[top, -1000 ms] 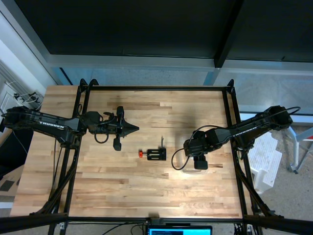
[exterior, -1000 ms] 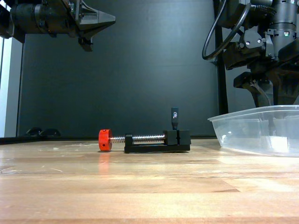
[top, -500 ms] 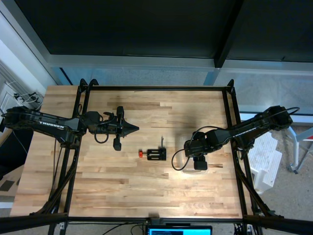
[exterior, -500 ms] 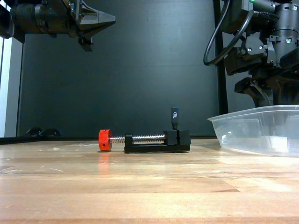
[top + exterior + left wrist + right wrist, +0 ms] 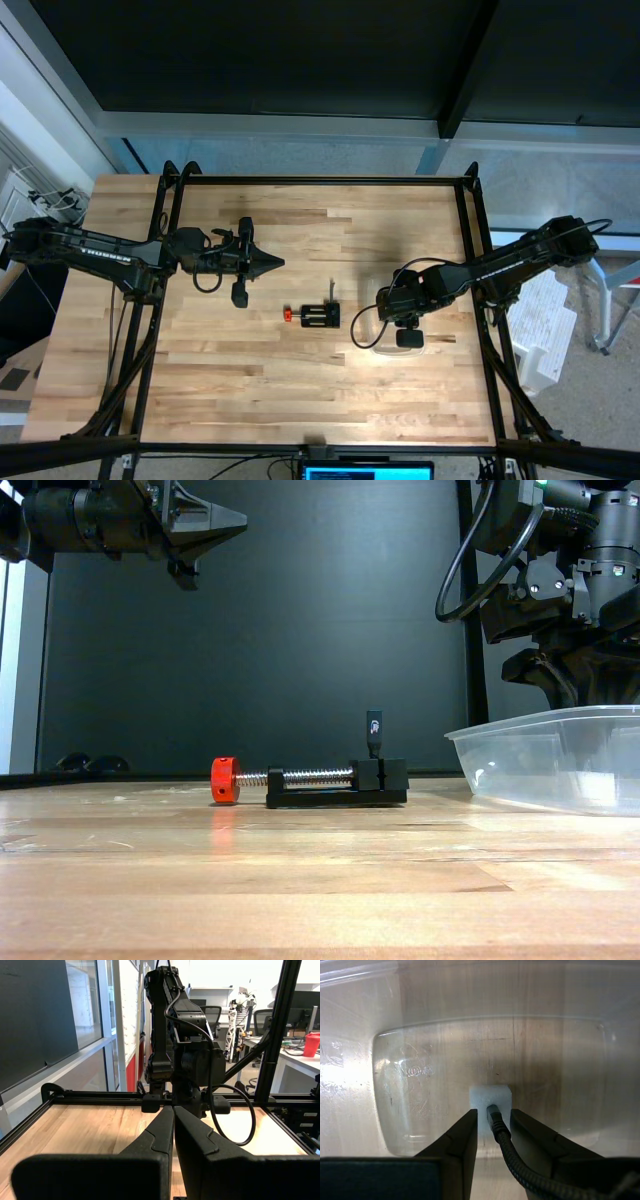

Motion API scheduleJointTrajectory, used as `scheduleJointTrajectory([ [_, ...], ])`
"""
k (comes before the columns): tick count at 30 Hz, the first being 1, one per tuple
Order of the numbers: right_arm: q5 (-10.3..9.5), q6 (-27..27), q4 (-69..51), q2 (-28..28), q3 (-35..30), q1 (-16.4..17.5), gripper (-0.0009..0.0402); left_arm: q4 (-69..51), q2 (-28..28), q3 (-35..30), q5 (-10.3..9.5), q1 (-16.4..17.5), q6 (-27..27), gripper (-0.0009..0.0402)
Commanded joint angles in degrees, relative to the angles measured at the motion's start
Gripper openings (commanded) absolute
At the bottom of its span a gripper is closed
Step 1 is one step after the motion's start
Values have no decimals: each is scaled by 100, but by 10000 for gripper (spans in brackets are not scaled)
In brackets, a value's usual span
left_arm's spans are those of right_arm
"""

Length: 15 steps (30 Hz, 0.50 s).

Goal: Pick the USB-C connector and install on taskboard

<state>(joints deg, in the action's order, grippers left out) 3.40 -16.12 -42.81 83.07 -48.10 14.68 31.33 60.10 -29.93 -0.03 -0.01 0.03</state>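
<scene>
**Item: right gripper, over the tray.**
- Change: it has sunk over the last second. From table level, its fingers and the dangling cable hung above the tray rim a second ago. Now the fingers sit lower, behind the clear wall.
- State: partly open and holding nothing. A sliver of space shows between each finger and the plug.

**Item: USB-C plug.**
- Position: directly between the right gripper's fingers, just short of their tips.
- Seating: its nose is in a small white foam block on the tray floor, just beyond the fingertips.
- Cable: the braided cable trails back from the plug under the gripper, towards the wrist.

**Item: taskboard.**
- Position: on the bare table, well apart from the right gripper, out beyond the tray wall towards the other arm. It has not moved.
- Fittings: red knob at the end farther from the right gripper; upright pin at the nearer end.

**Item: left gripper.**
- Position: raised high above the table, well apart from taskboard and tray. No change.
- State: fingers pressed together, nothing between them.

**Assessment.**
- The descent looks complete enough for a grasp, since the plug is already straddled. The pick is the step in hand and the plug is not yet gripped.
- Closing squarely on the plug body looks to be what comes next.
- Risk: the foam block may lift with the plug.
- Installation has not begun.
</scene>
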Motion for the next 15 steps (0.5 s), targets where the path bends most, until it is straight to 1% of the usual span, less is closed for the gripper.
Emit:
scheduleJointTrajectory([
  [1,0,7,-15,-4,-2,2,63,2,2,-2,0,2,0,0],
  [11,0,7,-39,-4,-2,17,-3,2,2,-2,0,0,0,0],
  [15,0,7,-37,-11,-2,22,0,2,2,-2,0,2,0,0],
])
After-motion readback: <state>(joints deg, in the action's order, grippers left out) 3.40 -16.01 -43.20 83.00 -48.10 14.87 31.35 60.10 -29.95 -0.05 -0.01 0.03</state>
